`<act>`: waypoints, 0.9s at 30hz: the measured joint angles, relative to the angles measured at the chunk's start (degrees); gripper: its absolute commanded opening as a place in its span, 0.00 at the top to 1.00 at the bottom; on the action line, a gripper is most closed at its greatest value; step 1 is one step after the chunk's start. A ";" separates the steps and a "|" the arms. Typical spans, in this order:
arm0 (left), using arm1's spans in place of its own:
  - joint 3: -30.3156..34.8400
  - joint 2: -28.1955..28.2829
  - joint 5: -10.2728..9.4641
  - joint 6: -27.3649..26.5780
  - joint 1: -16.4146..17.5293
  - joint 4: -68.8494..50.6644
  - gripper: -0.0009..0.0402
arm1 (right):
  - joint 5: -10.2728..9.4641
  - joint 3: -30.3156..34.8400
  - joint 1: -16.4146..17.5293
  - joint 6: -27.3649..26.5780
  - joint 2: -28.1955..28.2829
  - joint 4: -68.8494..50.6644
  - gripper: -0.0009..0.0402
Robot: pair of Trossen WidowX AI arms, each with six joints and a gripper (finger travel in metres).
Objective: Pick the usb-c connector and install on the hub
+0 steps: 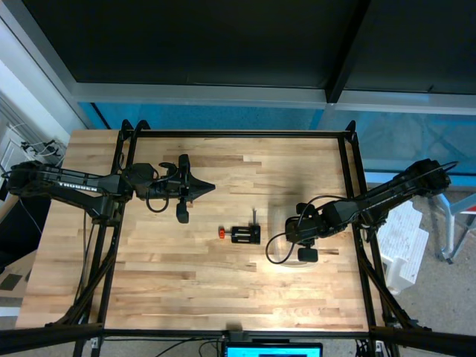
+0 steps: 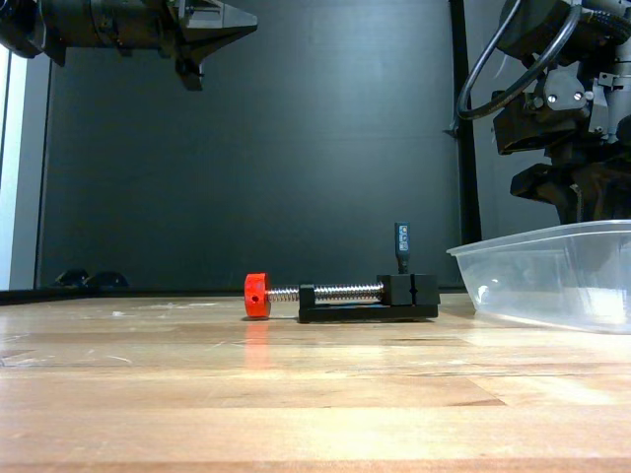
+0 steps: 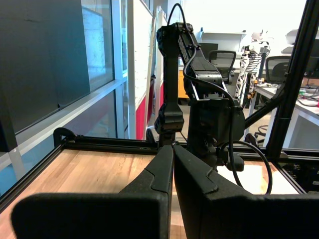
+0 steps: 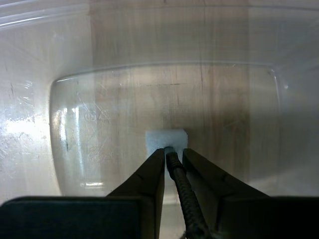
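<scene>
a pale wooden butcher-block surface (image 1: 186, 282) lay inside a black metal frame (image 1: 238, 134), with a dark wall behind it. near the middle sat the hub (image 1: 245, 235), a small black rectangular block on a threaded screw. its red-orange knob (image 2: 256, 295) pointed toward the left arm, and a thin grey pin (image 2: 402, 243) stood upright at the opposite end. just right of the hub, and apart from it, stood a clear plastic tray (image 2: 532, 286). the right gripper (image 1: 301, 239) reached down into that tray. in the right wrist view its jaws were drawn narrow on the usb-c connector (image 4: 171, 149), a tiny dark grey piece at their tips with a dark braided strand running back between them. just beyond the tips a small white square piece (image 4: 166, 137) lay flat on the tray floor. the left gripper (image 1: 210, 187) hung high above the surface, well left of the hub, level and pointing inward, its jaws pressed together and holding nothing.
</scene>
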 measured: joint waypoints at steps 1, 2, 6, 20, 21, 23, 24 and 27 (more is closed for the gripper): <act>0.00 0.00 0.02 0.00 0.00 0.00 0.98 | 0.00 0.00 0.00 0.00 0.00 0.00 0.92; 0.00 0.00 0.00 0.00 0.00 0.00 0.98 | -0.02 0.00 0.00 0.00 0.00 0.00 0.93; 0.02 0.02 0.02 0.00 0.00 0.00 0.98 | -0.02 0.00 -0.02 0.00 0.00 0.00 0.98; 0.02 0.00 0.02 0.02 0.00 0.00 0.98 | -0.02 0.00 -0.04 0.02 0.00 -0.02 0.98; 0.00 0.00 0.00 0.02 0.00 0.00 0.98 | -0.02 0.00 -0.04 0.02 -0.02 -0.02 0.98; 0.00 0.00 0.02 0.02 0.00 0.00 0.98 | -0.02 0.00 -0.04 0.00 -0.07 -0.02 0.98; 0.00 0.00 0.02 0.00 0.00 0.00 0.98 | -0.02 0.00 -0.07 0.00 -0.11 -0.02 0.98; 0.00 0.00 0.00 0.02 0.00 0.00 0.98 | -0.02 0.00 -0.07 0.00 -0.28 -0.02 0.98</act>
